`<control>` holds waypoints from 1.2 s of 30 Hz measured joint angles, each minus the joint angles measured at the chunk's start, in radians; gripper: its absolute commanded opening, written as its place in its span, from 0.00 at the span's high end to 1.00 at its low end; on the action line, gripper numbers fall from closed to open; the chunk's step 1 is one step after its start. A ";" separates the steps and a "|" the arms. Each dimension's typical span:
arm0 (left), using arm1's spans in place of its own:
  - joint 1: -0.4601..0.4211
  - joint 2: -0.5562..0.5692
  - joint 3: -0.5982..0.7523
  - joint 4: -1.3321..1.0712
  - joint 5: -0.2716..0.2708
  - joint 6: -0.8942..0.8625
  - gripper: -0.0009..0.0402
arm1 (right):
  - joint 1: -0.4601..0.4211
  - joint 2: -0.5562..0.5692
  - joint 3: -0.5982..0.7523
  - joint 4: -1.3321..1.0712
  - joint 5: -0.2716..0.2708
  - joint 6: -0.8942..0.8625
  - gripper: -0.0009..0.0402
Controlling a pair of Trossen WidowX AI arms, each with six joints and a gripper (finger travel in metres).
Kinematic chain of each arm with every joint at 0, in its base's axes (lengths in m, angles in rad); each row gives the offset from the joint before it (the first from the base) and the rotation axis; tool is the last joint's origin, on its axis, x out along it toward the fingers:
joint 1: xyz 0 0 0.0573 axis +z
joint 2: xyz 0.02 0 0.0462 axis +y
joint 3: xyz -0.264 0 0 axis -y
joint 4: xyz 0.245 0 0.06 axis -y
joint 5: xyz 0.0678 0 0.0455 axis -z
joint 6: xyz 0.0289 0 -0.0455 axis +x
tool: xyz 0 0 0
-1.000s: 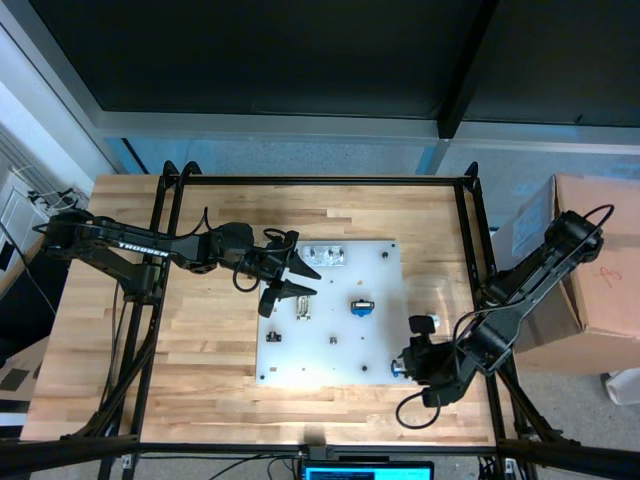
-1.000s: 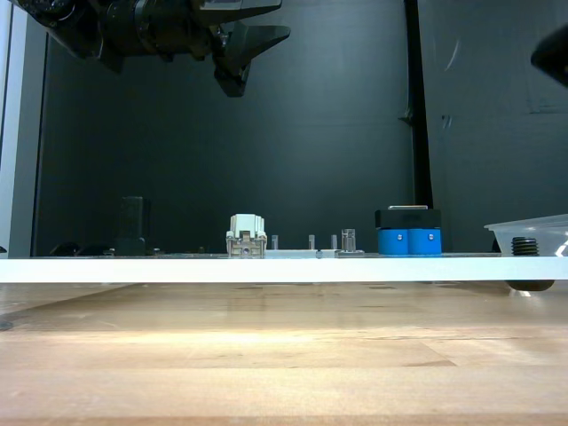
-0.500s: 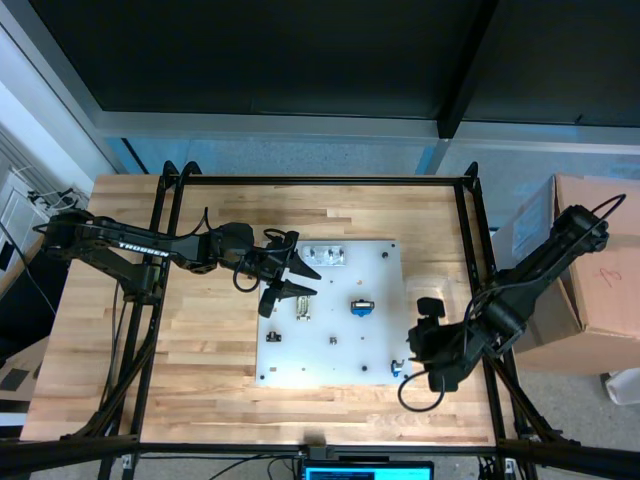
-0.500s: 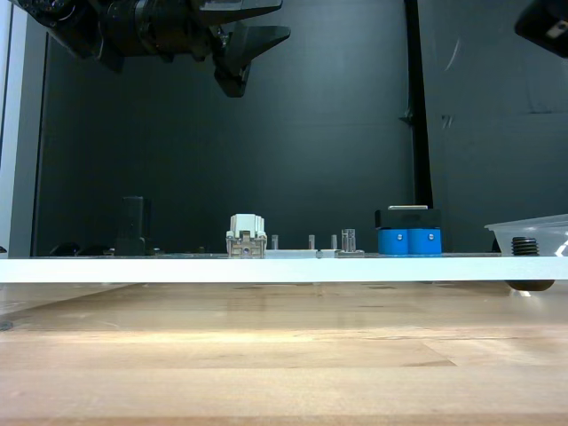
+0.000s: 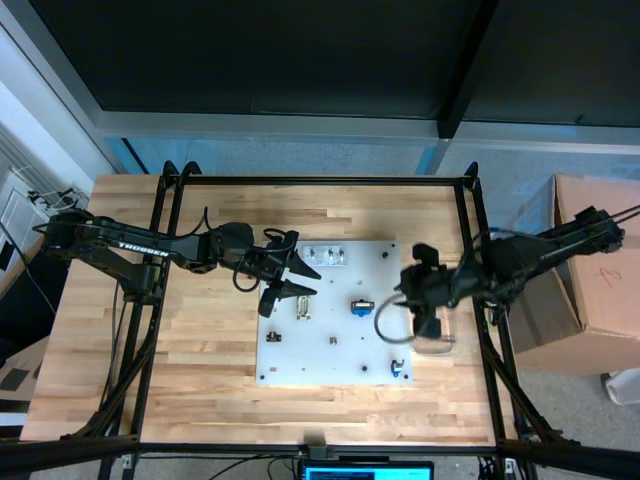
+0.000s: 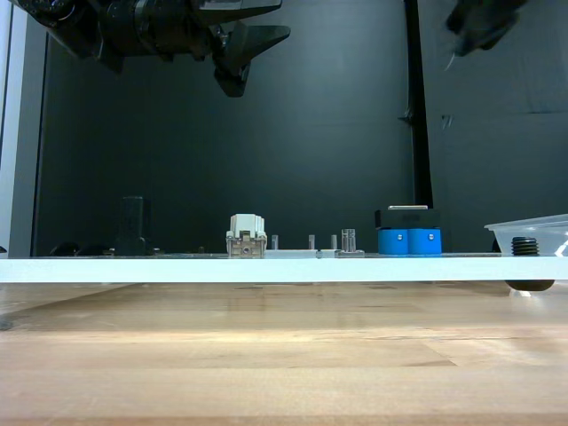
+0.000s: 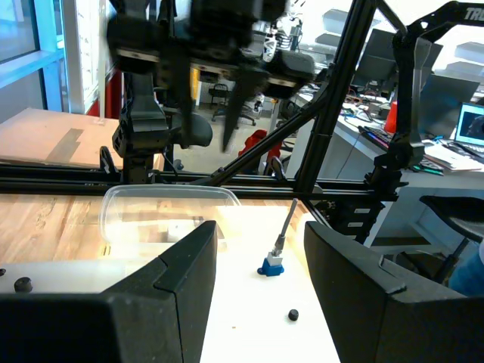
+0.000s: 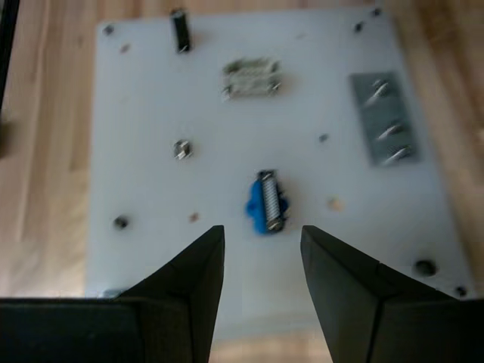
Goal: Pick the RJ45 connector and install on the taskboard
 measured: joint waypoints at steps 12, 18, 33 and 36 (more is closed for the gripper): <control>0.000 0.000 0.000 0.037 0.000 0.000 0.60 | -0.273 -0.057 -0.015 0.258 -0.180 -0.228 0.96; 0.000 0.000 0.000 0.032 -0.108 -0.016 0.69 | -0.371 -0.104 -0.089 0.417 -0.265 -0.294 0.98; -0.003 -0.116 0.000 0.054 -0.319 0.011 0.98 | -0.503 -0.236 -0.413 1.010 -0.415 -0.294 0.98; -0.005 -0.142 -0.008 0.002 -0.363 0.026 0.98 | -0.502 -0.259 -0.465 1.087 -0.407 -0.278 0.98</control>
